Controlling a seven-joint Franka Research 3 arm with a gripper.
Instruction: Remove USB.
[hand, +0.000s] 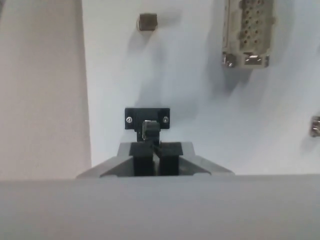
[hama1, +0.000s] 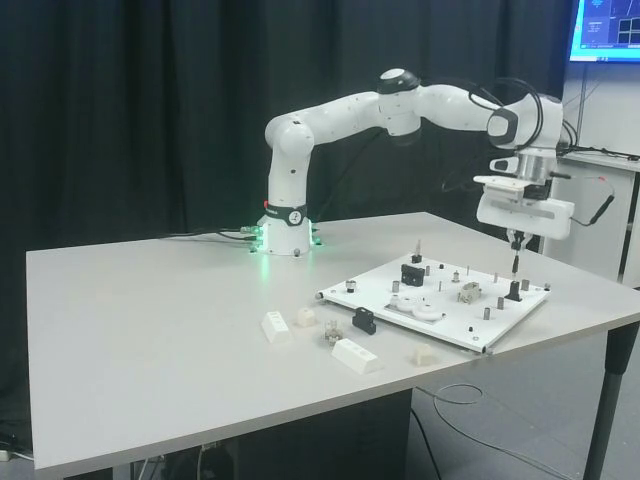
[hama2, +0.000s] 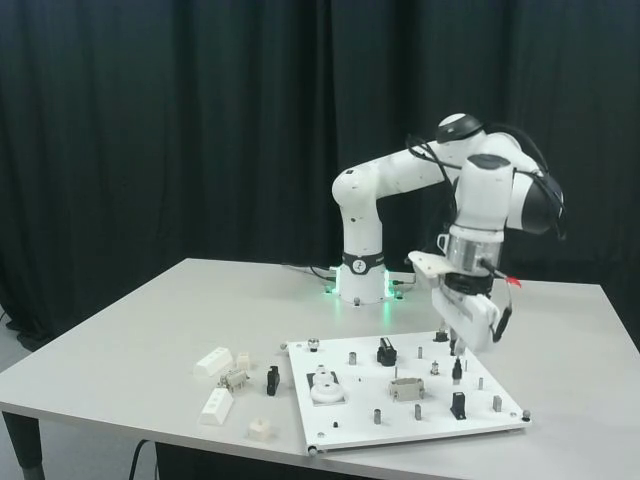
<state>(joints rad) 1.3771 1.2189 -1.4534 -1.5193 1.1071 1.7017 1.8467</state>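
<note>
My gripper (hand: 156, 151) is shut on the USB plug (hand: 149, 129), whose metal end sticks out past the black fingers (hand: 142, 159). The plug hangs just above the black USB socket (hand: 147, 118), out of its slot. The socket is screwed to the white board (hand: 200, 110). From the first room view, the gripper (hama1: 515, 243) holds the plug (hama1: 515, 264) over the socket (hama1: 514, 290) near the board's right corner. The second room view shows the plug (hama2: 457, 369) a short way above the socket (hama2: 458, 405).
On the white board (hama1: 440, 300) stand a grey multi-pin connector (hand: 248, 32), a small square peg (hand: 147, 21), and several other pegs and black fittings. Loose white blocks (hama1: 275, 326) and a black part (hama1: 362, 320) lie on the grey table (hama1: 150, 300) beside the board.
</note>
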